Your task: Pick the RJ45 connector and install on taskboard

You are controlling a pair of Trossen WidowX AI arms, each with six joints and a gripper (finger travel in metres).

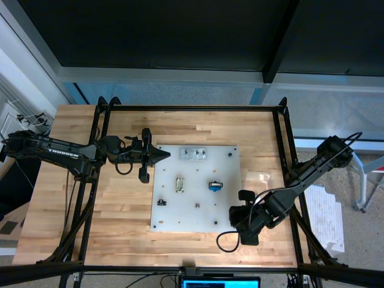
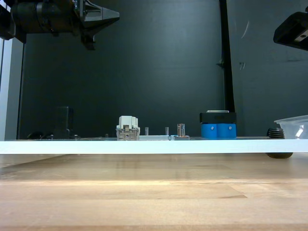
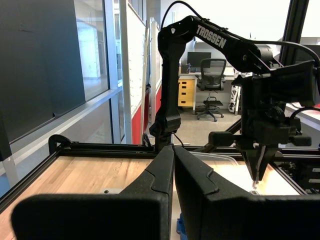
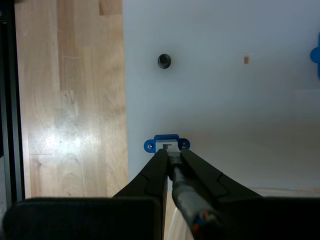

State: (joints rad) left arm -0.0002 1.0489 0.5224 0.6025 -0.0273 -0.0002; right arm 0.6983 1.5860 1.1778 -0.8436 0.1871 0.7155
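Greyish-translucent RJ45 connector point(image 4: 176, 172) is sitting pinched in the right gripper point(image 4: 171, 152), hovering over the blue socket point(image 4: 166, 143) at the taskboard's point(image 4: 225, 100) 5 o'clock corner. Risk: the plug tilting in the grip and jamming on the socket rim. Left gripper point(image 1: 165, 155), closed and empty, is idling at 10 o'clock.

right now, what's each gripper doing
Left gripper: shut, empty, above the left edge of the taskboard.
Right gripper: shut on the RJ45 connector, at a blue fitting.

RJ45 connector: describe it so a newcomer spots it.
At the white taskboard's near right corner, the right pincer is shut on the RJ45 connector; the left pincer, shut, hovers over the far left corner. Unlike the fixed fittings, it is a greyish-translucent plug at a blue socket.
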